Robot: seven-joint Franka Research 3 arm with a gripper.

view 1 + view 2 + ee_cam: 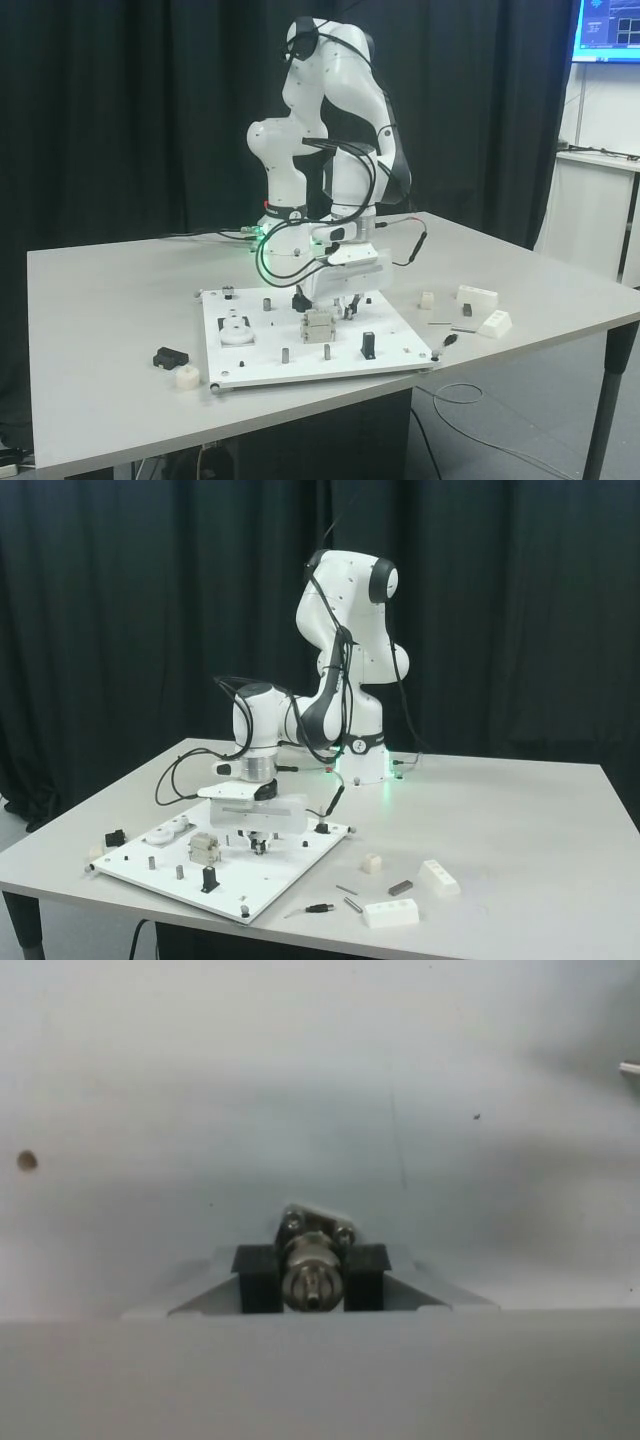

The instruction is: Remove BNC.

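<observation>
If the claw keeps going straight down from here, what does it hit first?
Most likely the white board: the claw is shut on the BNC connector pointing down at it, though how far above is unclear.

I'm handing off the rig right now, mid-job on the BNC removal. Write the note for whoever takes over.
Gripper: shut on the BNC connector, black fingers on either side of its metal body, per the wrist view.
BNC connector: low over the white board, near the board's middle under the arm; whether it is already free of its socket cannot be told.
Done: approach and grasp.
Left: confirm release, probably twist and lift clear, then set it on the grey table.
</observation>
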